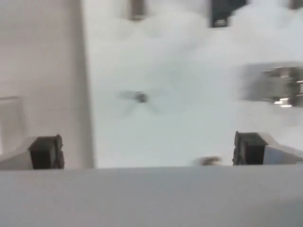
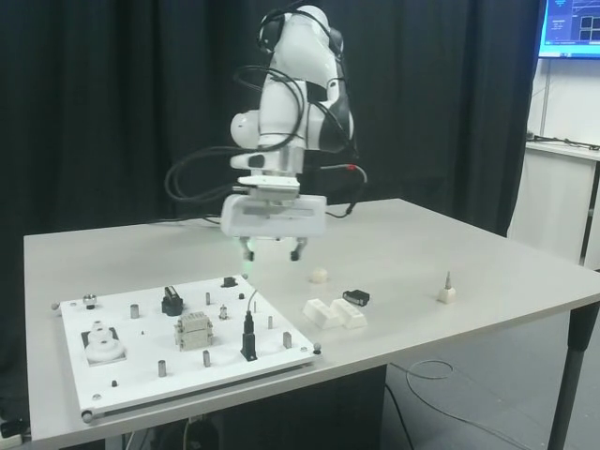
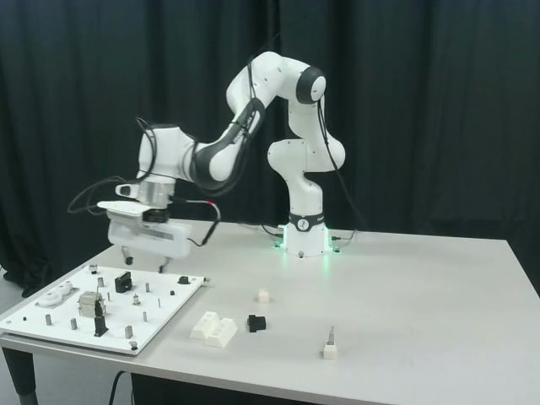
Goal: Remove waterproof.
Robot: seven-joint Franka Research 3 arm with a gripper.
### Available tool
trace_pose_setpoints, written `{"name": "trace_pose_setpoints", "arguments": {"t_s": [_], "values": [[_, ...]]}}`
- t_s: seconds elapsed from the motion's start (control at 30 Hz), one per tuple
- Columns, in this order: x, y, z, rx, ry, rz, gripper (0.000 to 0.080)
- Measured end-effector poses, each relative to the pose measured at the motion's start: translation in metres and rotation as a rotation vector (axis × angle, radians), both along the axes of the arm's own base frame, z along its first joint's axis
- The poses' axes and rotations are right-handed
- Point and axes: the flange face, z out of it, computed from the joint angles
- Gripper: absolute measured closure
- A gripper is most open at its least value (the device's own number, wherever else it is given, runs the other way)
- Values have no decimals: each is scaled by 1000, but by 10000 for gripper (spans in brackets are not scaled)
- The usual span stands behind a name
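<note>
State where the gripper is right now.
In both room views the gripper hangs open above the far edge of the white board, not touching anything, with the loose white blocks off to one side.

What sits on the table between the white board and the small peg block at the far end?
In the first room view, between the white board and the peg block lie two white blocks, a small black part and a small white piece.

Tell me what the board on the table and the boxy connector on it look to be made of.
Board: flat white sheet, matte, probably plastic or painted panel; even surface, thin edge.
Boxy connector: grey with bright glints in the wrist view, so likely metal, though that is uncertain.
</note>
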Motion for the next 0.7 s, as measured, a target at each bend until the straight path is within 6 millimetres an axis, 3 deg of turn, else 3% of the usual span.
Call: {"name": "trace_pose_setpoints", "arguments": {"t_s": [0.4, 0.7], "values": [[6, -67, 12, -35, 24, -6, 3], [12, -104, 0, -1, 38, -27, 3]]}}
